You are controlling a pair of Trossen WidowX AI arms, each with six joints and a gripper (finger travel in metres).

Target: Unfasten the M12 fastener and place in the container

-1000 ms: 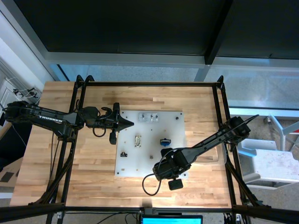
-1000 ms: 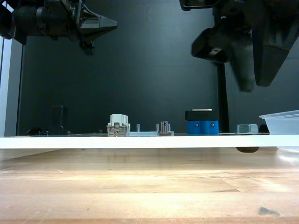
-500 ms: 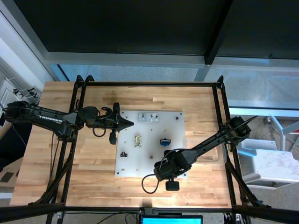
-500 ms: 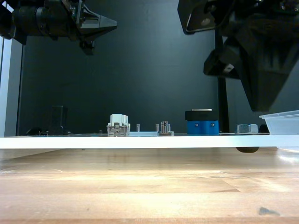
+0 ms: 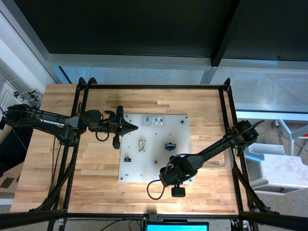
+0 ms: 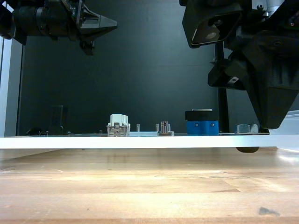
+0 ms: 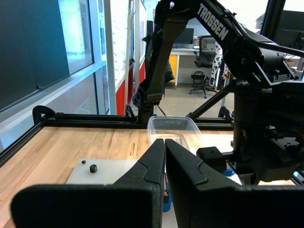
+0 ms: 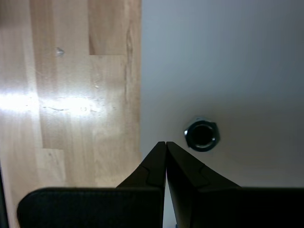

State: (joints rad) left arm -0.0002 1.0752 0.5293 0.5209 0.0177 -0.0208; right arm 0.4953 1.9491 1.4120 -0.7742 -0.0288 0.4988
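Observation:
The M12 fastener (image 8: pixel 202 134), a small silver hex nut with a dark centre, sits on its stud on the white board (image 8: pixel 237 57). In the low view the nut (image 6: pixel 246 128) rests low at board level. My right gripper (image 8: pixel 165 144) points down at the board, shut with nothing between its fingers, and its tips stand just beside the nut, apart from it. In the low view the right gripper (image 6: pixel 270 127) reaches almost to the board. The clear container (image 7: pixel 173 130) lies off the board's right edge; I see nothing in it. My left gripper (image 5: pixel 134 127) hovers shut over the board's far left edge.
A blue connector (image 6: pixel 202 126) and a grey connector (image 6: pixel 118 127) stand mid-board, with small silver posts (image 6: pixel 164 127) between them. A black post (image 7: pixel 93 168) marks the board's far right corner. Bare wooden table (image 5: pixel 96 192) surrounds the board, and a black frame borders it.
My right arm has come down and turned, bringing its shut gripper close to the board beside the nut; in the low view it now covers the container. The left arm has not moved.

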